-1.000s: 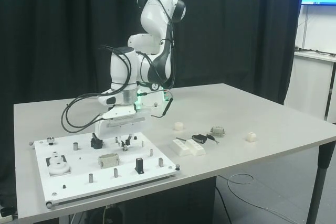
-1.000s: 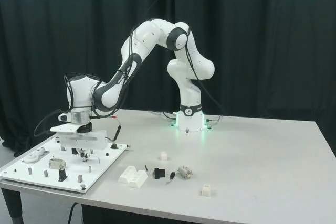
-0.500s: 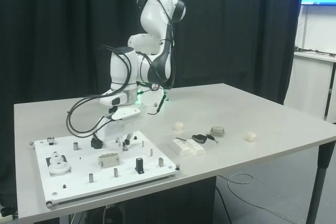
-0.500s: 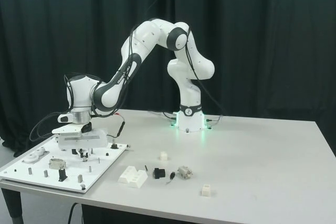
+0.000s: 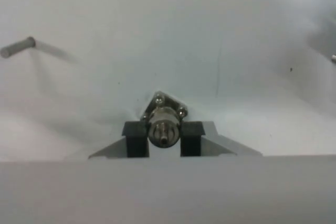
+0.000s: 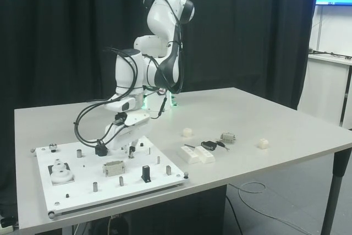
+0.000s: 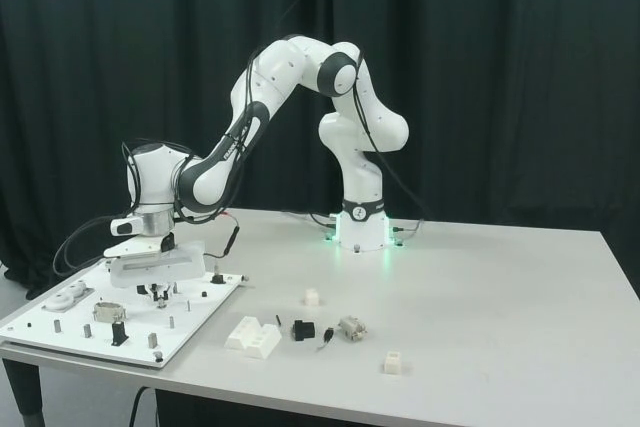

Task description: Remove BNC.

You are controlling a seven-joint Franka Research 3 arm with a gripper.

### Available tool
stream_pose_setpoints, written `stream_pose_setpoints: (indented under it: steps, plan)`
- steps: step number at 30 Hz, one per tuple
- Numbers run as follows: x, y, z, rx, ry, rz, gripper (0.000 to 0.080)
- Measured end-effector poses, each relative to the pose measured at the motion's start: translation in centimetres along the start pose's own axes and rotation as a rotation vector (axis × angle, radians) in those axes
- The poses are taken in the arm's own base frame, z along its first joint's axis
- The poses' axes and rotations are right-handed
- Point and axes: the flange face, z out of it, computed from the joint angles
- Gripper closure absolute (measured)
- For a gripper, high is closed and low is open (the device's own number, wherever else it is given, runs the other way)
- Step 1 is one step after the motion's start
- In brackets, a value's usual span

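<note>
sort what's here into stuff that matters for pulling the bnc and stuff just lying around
Belongs to the job:
BNC connector, between the black fingertips
gripper
white board it is mounted on

Lying about:
white block
small white cubes
black plug
grey connector

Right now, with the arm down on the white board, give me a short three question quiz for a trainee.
1. True or false: the gripper has its fingers on either side of the round metal connector.
2. Where does the connector sit? A) on the white board B) loose on the grey table C) on the arm's base
3. Fill in: beside the board, the small loose parts lie on the ____.

Key: 1 true; 2 A; 3 table.
</note>
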Motion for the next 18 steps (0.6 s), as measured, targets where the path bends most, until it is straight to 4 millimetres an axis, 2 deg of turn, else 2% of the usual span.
stream_pose_setpoints:
  steps: [18]
  plan:
    - [0.03,0.01,-0.01,-0.004,-0.001,-0.144,0.0678]
